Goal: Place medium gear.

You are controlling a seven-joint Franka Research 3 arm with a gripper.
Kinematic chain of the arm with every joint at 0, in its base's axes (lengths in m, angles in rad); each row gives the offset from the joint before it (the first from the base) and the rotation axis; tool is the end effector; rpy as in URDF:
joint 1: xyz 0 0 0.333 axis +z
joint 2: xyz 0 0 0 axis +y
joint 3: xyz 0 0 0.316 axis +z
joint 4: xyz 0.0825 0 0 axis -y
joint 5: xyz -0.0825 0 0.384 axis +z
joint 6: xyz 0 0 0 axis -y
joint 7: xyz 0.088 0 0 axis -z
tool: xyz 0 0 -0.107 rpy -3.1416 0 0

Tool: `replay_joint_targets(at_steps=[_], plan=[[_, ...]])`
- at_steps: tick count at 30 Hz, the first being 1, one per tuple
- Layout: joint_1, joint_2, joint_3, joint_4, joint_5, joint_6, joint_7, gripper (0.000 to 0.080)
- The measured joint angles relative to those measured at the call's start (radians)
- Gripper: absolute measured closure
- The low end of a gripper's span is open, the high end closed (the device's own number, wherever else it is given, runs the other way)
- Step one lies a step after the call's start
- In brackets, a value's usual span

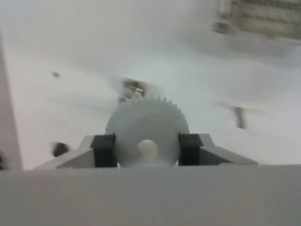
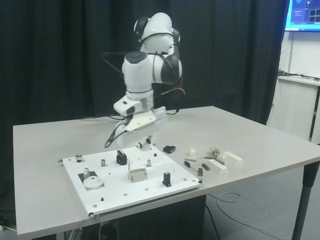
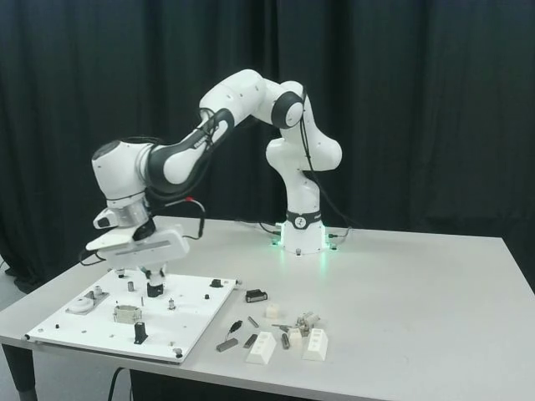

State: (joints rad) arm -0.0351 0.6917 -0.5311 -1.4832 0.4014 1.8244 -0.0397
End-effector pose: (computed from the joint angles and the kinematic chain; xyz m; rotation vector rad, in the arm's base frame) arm 0.6192 -0.2862 0.2885 -2.8752 0.9168 0.3421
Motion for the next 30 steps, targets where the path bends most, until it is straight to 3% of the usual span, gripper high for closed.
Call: replay_joint_targets(at_steps=[21, 30], plan=[[0.216, -0.069, 0.002, -0.197, -0.003, 0.125, 0.13, 0.0521], [0.28, -0.1, 0.014, -0.291, -0.042, 0.201, 0.193, 0.0521]])
